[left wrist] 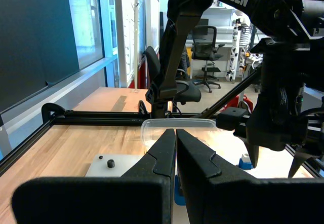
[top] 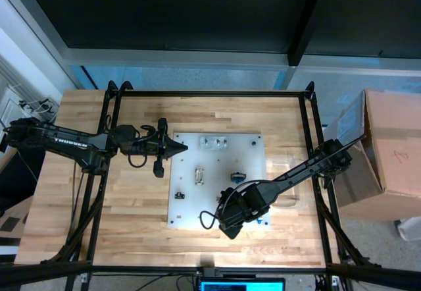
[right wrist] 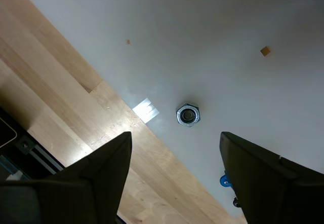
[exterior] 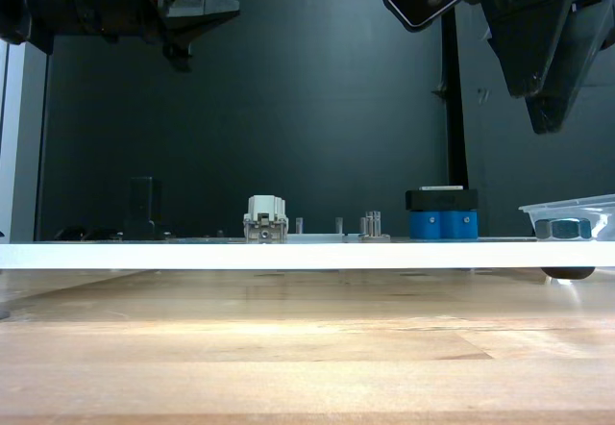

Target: Unfasten the M12 nut and place it in the container

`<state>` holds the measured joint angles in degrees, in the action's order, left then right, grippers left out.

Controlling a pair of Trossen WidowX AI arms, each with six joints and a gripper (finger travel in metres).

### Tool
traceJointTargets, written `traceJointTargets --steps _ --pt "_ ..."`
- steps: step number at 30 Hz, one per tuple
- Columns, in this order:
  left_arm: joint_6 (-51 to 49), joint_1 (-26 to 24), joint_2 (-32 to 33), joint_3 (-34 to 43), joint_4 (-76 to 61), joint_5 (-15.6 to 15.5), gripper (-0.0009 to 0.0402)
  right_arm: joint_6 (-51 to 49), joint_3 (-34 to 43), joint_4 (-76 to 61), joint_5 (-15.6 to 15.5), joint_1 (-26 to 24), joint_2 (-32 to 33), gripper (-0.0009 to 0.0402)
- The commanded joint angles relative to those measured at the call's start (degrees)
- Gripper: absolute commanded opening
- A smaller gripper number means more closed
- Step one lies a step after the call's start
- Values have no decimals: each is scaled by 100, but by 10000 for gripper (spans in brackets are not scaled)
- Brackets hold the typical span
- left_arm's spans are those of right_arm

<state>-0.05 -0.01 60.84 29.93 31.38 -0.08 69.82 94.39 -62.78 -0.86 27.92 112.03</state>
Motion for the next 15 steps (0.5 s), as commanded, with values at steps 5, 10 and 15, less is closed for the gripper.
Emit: traceJointTargets --steps 5,10,15 --pt "2 0 2 2 0 2 0 -22 -11 9 22 9 111 266" --pt "2 0 2 2 2 2 0 -15 -11 33 26 13 188 265" --pt "2 0 2 2 4 2 0 0 -11 92 79 11 286 265"
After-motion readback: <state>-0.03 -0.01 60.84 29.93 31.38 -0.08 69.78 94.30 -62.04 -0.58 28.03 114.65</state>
